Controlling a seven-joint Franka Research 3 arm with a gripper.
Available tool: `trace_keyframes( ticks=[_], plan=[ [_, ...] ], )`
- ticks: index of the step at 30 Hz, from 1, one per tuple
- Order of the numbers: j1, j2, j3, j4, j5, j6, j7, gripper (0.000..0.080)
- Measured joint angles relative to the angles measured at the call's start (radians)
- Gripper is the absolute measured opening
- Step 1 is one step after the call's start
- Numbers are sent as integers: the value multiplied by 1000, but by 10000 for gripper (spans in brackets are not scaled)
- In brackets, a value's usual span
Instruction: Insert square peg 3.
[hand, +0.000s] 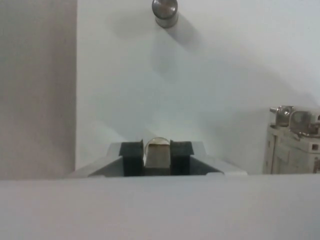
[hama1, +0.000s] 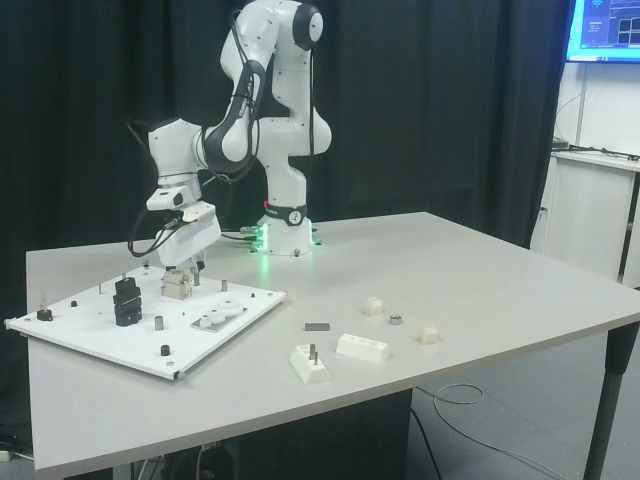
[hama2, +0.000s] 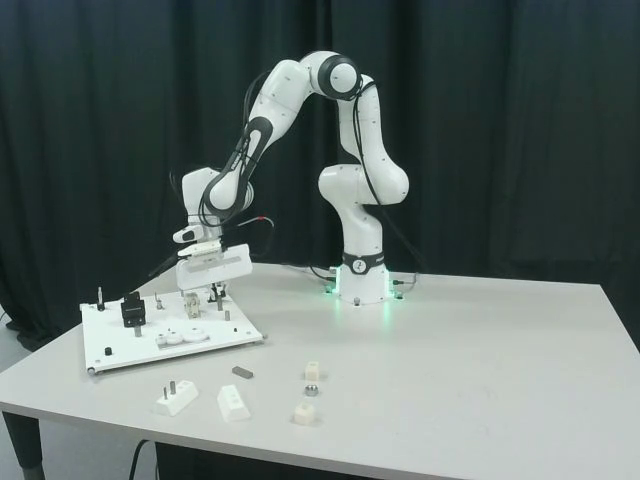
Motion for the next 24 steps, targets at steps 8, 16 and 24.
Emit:
trace_keyframes(
  ticks=[8, 16, 24],
  plan=[
    [0, 5, 1, 2, 1, 1, 0, 108],
    [0, 5, 3, 3, 10, 1, 0, 316],
    [1, -3, 6, 7, 24, -11, 5, 633]
  ],
)
